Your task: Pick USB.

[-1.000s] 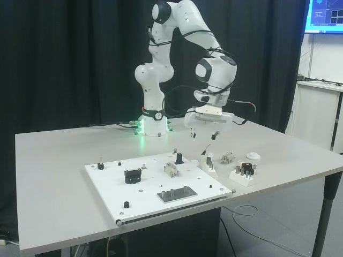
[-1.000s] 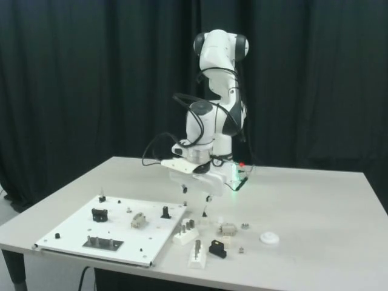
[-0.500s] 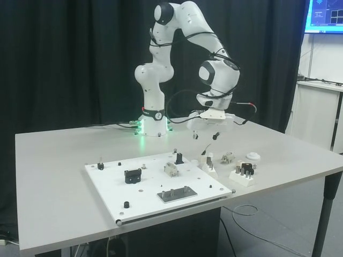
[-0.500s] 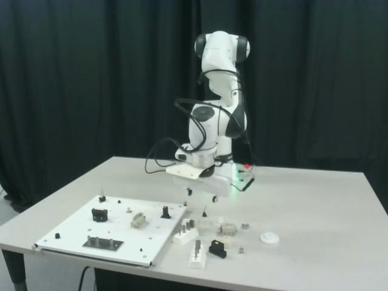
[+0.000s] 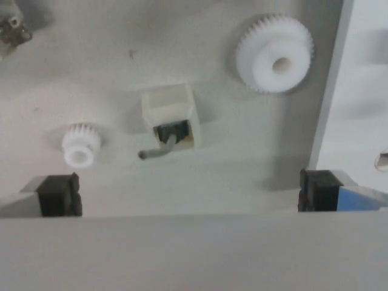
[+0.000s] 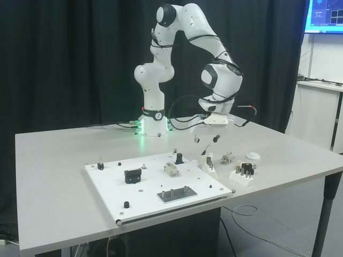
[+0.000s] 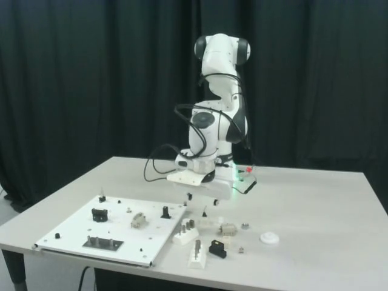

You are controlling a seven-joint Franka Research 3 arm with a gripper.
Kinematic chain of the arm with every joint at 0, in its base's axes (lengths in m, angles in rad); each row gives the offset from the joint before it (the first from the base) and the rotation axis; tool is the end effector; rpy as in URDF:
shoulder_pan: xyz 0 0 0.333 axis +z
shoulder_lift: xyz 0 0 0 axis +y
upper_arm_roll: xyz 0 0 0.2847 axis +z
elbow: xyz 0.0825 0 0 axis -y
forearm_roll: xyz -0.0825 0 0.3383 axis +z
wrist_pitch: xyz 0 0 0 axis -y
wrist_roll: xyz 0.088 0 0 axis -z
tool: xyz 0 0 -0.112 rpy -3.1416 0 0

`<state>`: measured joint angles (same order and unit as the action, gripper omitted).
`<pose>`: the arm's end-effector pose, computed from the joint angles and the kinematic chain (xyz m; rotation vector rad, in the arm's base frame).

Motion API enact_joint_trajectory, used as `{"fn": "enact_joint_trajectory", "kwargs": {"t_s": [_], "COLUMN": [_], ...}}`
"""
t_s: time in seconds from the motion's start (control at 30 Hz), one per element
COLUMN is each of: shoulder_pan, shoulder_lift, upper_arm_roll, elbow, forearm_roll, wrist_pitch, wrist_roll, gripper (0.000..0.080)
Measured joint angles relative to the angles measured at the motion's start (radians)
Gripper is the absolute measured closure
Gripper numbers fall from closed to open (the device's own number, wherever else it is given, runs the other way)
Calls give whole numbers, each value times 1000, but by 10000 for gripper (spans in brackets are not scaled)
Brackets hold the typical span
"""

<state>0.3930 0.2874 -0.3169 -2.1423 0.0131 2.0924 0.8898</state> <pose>0.4891 0.0368 0.2525 2.6564 -1.1614 -0.3641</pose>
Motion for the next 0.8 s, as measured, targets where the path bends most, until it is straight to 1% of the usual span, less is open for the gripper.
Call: {"fn": "enact_joint_trajectory", "kwargs": {"t_s": [0.33, 0.53, 0.8], "shoulder_pan": [-67, -101, -123], "shoulder_lift": [45, 64, 79], "upper_arm_roll": [64, 100, 131], "elbow": [29, 36, 37], "forearm_roll": [0, 0, 0], "wrist_pitch": [-9, -16, -16], "wrist_roll": [-15, -40, -78], "gripper": [3, 3, 3]}}
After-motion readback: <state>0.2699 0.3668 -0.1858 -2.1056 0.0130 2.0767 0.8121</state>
